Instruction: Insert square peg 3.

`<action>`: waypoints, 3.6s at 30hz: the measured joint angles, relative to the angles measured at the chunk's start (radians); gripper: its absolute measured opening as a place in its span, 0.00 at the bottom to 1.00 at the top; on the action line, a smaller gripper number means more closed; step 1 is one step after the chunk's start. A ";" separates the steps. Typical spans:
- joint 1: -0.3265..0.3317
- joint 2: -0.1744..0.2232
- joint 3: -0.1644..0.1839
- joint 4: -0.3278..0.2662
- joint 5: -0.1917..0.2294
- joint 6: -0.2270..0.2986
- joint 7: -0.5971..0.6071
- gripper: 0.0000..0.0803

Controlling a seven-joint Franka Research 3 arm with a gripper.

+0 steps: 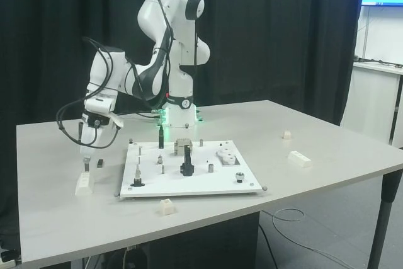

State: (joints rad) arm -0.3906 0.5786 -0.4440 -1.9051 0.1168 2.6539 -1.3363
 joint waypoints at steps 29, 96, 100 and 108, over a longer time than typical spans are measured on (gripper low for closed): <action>0.003 -0.025 0.000 0.003 0.000 -0.026 -0.002 0.10; 0.290 -0.195 -0.098 0.053 -0.017 -0.562 0.638 0.09; 0.317 -0.212 -0.105 0.034 -0.027 -0.572 0.783 0.09; 0.352 -0.269 -0.110 -0.011 -0.034 -0.578 1.004 0.09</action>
State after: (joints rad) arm -0.0390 0.3093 -0.5538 -1.9165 0.0827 2.0760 -0.3321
